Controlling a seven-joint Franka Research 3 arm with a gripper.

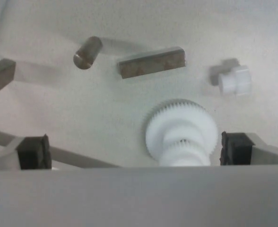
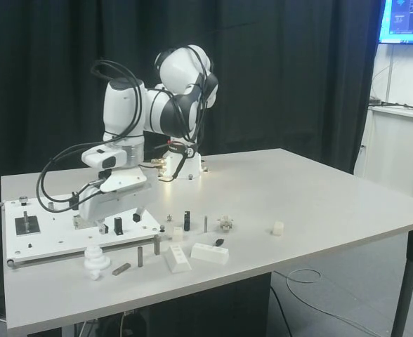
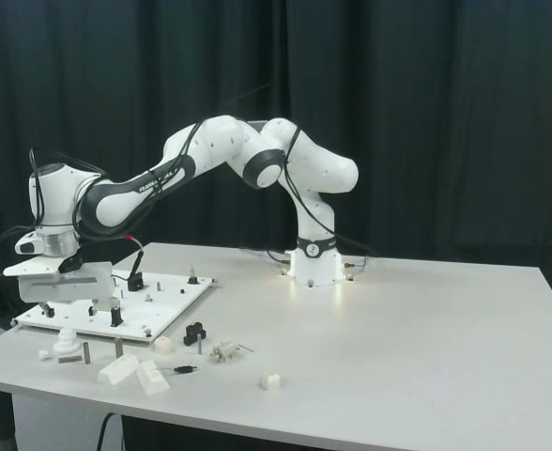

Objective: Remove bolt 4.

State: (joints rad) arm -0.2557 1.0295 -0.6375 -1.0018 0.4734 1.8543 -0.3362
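Flanking one white gear (image 1: 180,135) — fingers (image 1: 34,152) spread wide, holding nothing — two grey pins (image 1: 87,52) nearby.

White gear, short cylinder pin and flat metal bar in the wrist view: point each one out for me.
white gear (image 1: 179,130): wrist view, on its toothed disc.
cylinder pin (image 1: 87,53): wrist view, on its side near the round end.
metal bar (image 1: 152,62): wrist view, mid-length on its long face.
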